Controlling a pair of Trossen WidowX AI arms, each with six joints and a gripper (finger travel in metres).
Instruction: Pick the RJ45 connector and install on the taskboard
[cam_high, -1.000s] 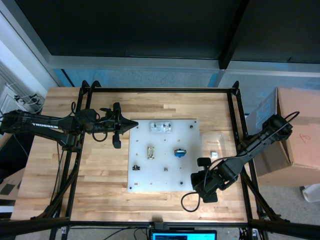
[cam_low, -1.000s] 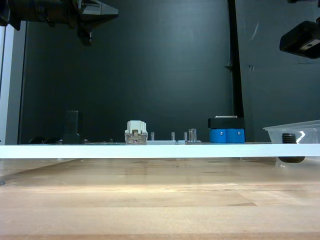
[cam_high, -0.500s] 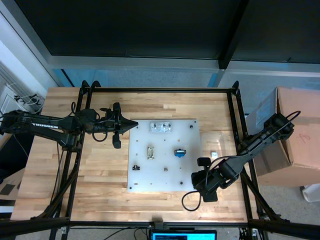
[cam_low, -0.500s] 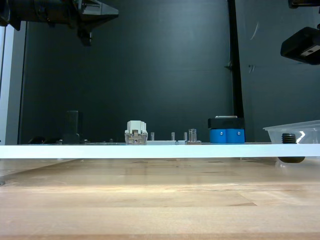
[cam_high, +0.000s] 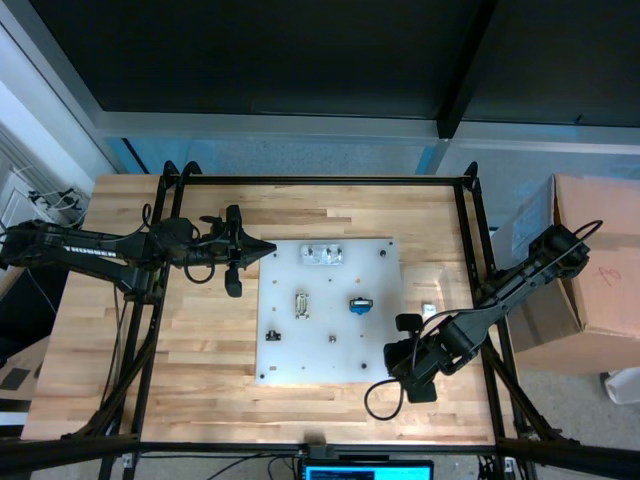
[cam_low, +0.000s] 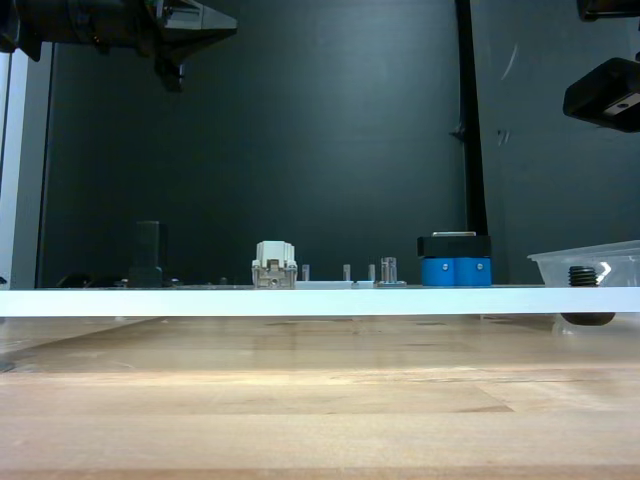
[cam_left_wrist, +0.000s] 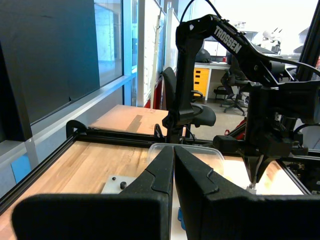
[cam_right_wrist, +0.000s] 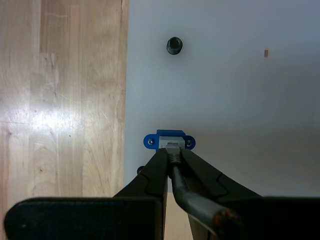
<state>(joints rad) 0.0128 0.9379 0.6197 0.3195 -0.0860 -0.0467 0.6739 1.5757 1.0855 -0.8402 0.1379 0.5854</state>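
— Over the white task board (cam_right_wrist: 225, 100), we are watching the right gripper (cam_right_wrist: 172, 151) through its own camera, and its two fingers (cam_right_wrist: 155, 172) are clamping on the RJ45 connector (cam_right_wrist: 172, 145). Are we agreeing on how it is sitting?

— We are. The pale plug is poking just past the fingertips, pinched between them. Its dark cable (cam_right_wrist: 192, 200) is running back along the gap between the jaws towards the camera.

— And just beyond the plug we are seeing the blue socket (cam_right_wrist: 169, 141), lined up right at the plug's nose.

— Yes, though from that view we are not managing to tell whether plug and socket are touching. At table height, the right arm's black body (cam_low: 605, 90) is hanging high above the board, well over the blue socket and the clear tray (cam_low: 560, 265).

— From above, we are placing that gripper near the board's right edge, on the near side of the blue socket.

— And what are we making of the left gripper (cam_left_wrist: 173, 150)?

— Its fingers are pressing flat against each other. From above, it is hovering just beside the board's far left corner and pointing towards the board. At table height it is showing high up.
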